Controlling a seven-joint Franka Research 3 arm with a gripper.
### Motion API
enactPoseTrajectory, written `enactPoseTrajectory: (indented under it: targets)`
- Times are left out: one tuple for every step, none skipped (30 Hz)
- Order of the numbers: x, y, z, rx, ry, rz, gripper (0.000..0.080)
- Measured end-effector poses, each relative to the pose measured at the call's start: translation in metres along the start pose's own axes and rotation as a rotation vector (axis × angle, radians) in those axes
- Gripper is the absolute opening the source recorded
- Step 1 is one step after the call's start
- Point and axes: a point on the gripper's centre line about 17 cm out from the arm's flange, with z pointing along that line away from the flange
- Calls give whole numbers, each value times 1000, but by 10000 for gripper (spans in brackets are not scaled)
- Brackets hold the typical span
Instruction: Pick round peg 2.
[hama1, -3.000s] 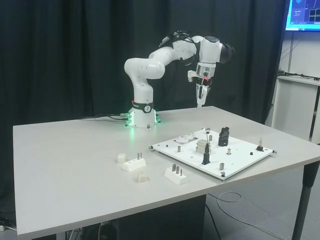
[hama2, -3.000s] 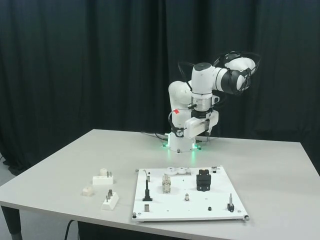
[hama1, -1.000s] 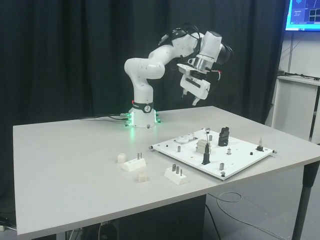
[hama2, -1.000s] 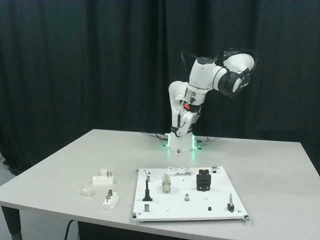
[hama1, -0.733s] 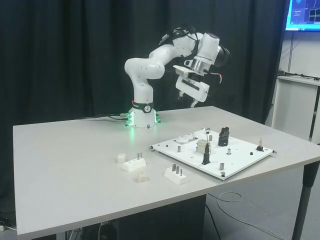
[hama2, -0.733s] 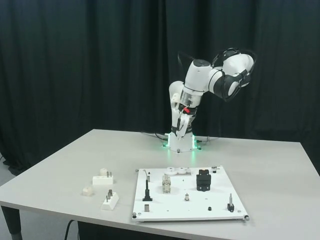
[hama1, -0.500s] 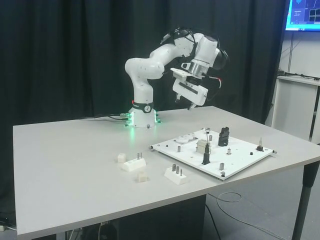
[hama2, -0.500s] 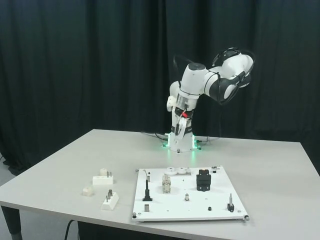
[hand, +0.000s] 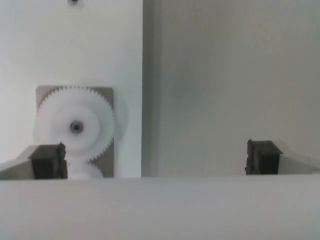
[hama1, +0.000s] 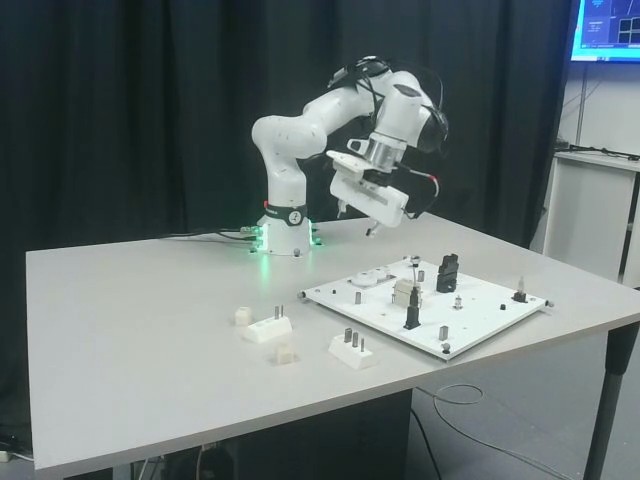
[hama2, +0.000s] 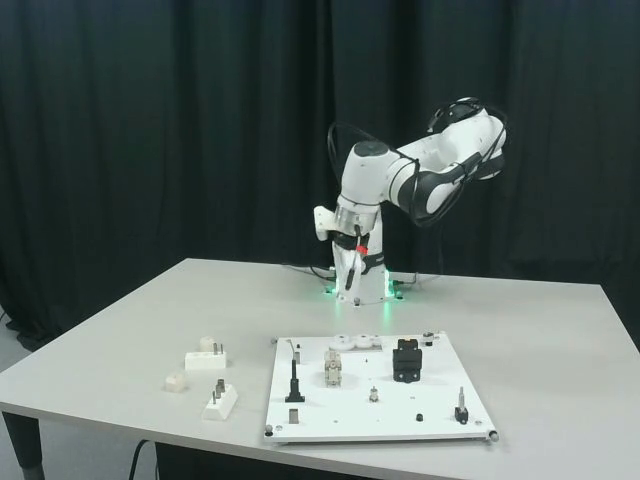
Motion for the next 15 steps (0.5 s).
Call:
enactPoseTrajectory:
  targets:
    - [2,0,3,-1,1,-4,800]
    - [5,0,5,-2,2,-8,800]
    - [8,-1,8,-3,4,-13,800]
    - [11,-1,10,-3,5,-19,800]
    - [13,-1,12,-2,7,-24,800]
    - [16,-1,14,-2,9,-28,800]
    - [19,-1,16,-2,10,-32,800]
    - [21,-1,18,-2,11,-37,800]
    - [24,-1,20,-1,12,-43,800]
    - [26,-1,22,0,12,-52,800]
    - [29,-2,23,2,13,-61,800]
    - [32,-2,24,3,15,-69,800]
    - [35,-2,25,5,17,-76,800]
    - [38,-3,26,8,18,-79,800]
    - [41,-3,27,12,19,-82,800]
